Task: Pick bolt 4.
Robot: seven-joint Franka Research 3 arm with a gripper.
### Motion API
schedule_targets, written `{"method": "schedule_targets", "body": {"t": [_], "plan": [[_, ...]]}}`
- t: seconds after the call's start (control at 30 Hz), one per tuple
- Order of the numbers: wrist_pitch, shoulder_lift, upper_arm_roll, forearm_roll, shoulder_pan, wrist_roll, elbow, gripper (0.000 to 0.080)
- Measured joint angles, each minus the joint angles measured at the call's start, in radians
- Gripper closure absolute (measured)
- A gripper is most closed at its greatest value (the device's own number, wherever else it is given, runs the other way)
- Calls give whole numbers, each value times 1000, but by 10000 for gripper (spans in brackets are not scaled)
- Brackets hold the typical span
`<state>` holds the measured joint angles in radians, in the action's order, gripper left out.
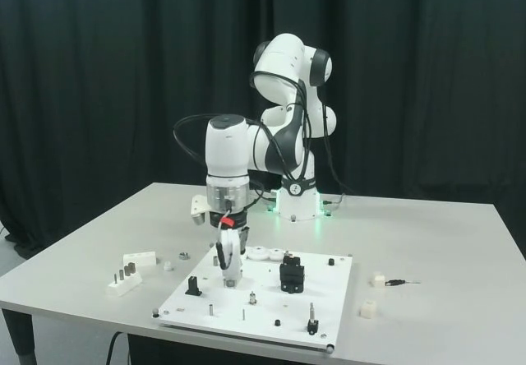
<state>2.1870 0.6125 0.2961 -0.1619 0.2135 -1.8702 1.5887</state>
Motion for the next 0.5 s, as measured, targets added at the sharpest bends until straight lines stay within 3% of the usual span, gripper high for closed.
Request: {"method": "schedule_targets", "body": {"t": [0.5], "plan": [[-25, 0, 0, 1, 2, 37, -21, 3]]}}
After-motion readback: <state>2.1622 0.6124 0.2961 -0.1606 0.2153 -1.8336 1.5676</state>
